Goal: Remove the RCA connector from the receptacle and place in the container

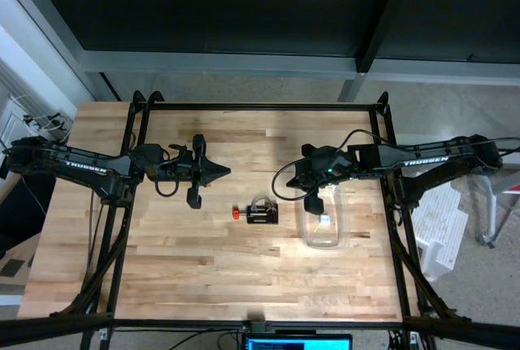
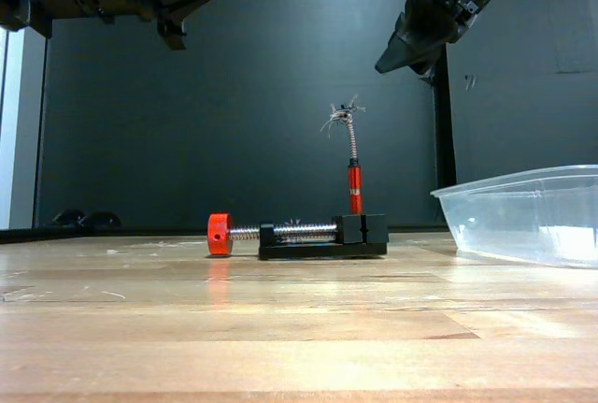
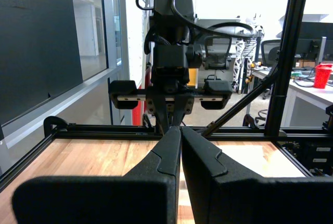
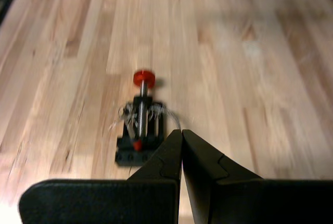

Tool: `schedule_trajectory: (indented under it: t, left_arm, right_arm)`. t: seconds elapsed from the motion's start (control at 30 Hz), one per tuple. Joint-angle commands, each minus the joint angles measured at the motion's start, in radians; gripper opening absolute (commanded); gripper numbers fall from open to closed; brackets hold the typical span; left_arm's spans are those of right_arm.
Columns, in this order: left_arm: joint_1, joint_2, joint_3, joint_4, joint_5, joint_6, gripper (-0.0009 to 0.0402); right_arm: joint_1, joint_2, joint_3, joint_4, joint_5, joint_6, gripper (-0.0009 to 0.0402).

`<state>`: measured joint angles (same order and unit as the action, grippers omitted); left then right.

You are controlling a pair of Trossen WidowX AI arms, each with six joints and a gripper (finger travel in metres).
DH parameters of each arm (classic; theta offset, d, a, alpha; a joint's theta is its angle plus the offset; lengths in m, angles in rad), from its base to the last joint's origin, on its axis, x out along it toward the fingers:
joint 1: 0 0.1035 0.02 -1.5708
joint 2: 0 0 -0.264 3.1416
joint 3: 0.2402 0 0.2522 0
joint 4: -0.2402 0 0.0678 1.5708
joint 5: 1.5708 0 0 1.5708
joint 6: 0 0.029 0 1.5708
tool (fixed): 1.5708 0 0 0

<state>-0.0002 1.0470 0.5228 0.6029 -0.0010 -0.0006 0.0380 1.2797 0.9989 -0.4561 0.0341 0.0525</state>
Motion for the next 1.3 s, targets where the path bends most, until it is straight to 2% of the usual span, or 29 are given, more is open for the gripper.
schedule_trajectory:
  t: [0.03, 0.13, 0.2, 0.3, 0.53, 0.77, 0.97, 1.3]
  left_arm:
    - [0.000, 0.000, 0.000, 0.000, 0.000, 0.000, 0.0000]
    - [0.000, 0.000, 0.000, 0.000, 0.000, 0.000, 0.0000]
    - [0.000, 0.000, 0.000, 0.000, 0.000, 0.000, 0.0000]
    - [0.000, 0.000, 0.000, 0.000, 0.000, 0.000, 0.0000]
    - [0.000, 0.000, 0.000, 0.000, 0.000, 0.000, 0.0000]
    - [0.000, 0.000, 0.000, 0.000, 0.000, 0.000, 0.0000]
    - [0.000, 0.000, 0.000, 0.000, 0.000, 0.000, 0.0000]
    - [0.000, 0.000, 0.000, 0.000, 0.000, 0.000, 0.0000]
  right_arm:
    - [0.009, 0.047, 0.062, -0.103, 0.000, 0.018, 0.0001]
    - [0.023, 0.090, 0.111, -0.175, 0.006, 0.018, 0.0015]
    - [0.037, 0.116, 0.139, -0.211, 0.048, 0.019, 0.0033]
    - [0.056, 0.160, 0.185, -0.264, 0.079, 0.023, 0.0067]
    - [0.076, 0.259, 0.275, -0.313, 0.079, 0.073, 0.0146]
    - [0.080, 0.339, 0.298, -0.308, 0.082, 0.079, 0.0197]
    - [0.094, 0.398, 0.311, -0.308, 0.082, 0.093, 0.0215]
    - [0.119, 0.468, 0.328, -0.296, 0.082, 0.093, 0.0217]
